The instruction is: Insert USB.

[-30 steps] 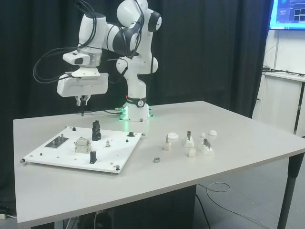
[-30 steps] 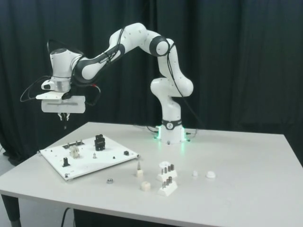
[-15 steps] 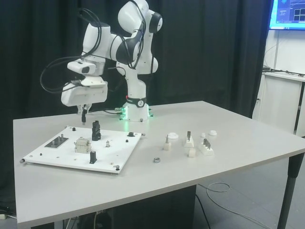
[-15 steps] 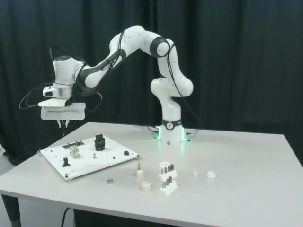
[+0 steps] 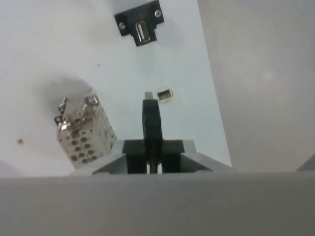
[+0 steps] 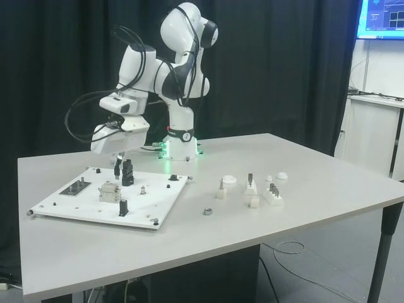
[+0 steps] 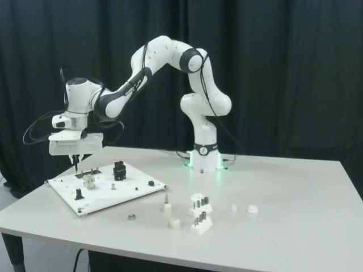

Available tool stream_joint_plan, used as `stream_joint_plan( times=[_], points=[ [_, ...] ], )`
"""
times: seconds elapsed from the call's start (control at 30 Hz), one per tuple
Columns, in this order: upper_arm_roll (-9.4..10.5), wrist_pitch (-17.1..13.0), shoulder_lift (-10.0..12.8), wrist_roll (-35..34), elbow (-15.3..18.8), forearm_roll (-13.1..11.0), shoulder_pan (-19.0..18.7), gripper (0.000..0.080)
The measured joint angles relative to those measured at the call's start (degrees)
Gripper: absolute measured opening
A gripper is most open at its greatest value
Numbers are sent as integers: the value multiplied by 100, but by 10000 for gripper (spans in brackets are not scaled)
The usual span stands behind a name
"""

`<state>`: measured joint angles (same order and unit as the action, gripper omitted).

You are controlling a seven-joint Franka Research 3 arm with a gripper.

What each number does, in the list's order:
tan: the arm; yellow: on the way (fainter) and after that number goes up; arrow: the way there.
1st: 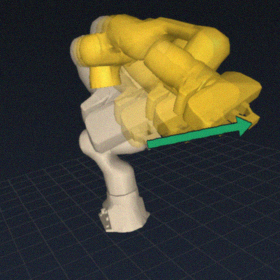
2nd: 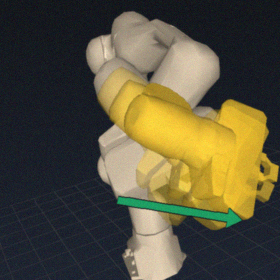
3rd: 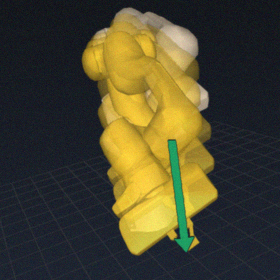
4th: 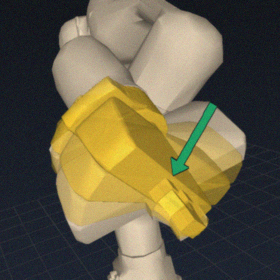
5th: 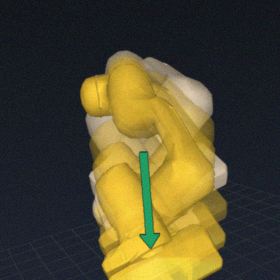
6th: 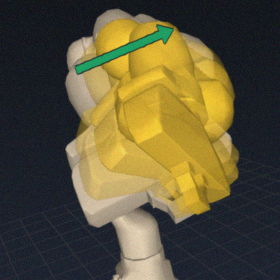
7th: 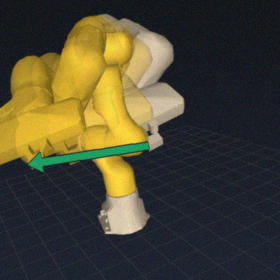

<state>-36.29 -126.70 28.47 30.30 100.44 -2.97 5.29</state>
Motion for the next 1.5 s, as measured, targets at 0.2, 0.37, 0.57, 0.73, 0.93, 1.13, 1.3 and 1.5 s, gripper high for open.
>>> stream_joint_plan(
  times=[0.2, 0.37, 0.57, 0.73, 0.93, 1.13, 1.3, 1.5],
  points=[
    [70, -64, 140, 6, -41, 0, 26, 60],
    [114, -87, 216, 54, -63, 0, 51, 60],
    [190, -117, 254, 141, -73, 0, 97, 60],
    [262, -119, 264, 326, -85, 0, 150, 60],
    [350, -119, 273, 502, -88, 0, 223, 60],
    [390, -125, 312, 508, -112, -9, 275, 60],
    [404, -125, 398, 508, -182, -13, 300, 60],
    [470, -125, 501, 508, -259, -13, 354, 60]
  ],
)
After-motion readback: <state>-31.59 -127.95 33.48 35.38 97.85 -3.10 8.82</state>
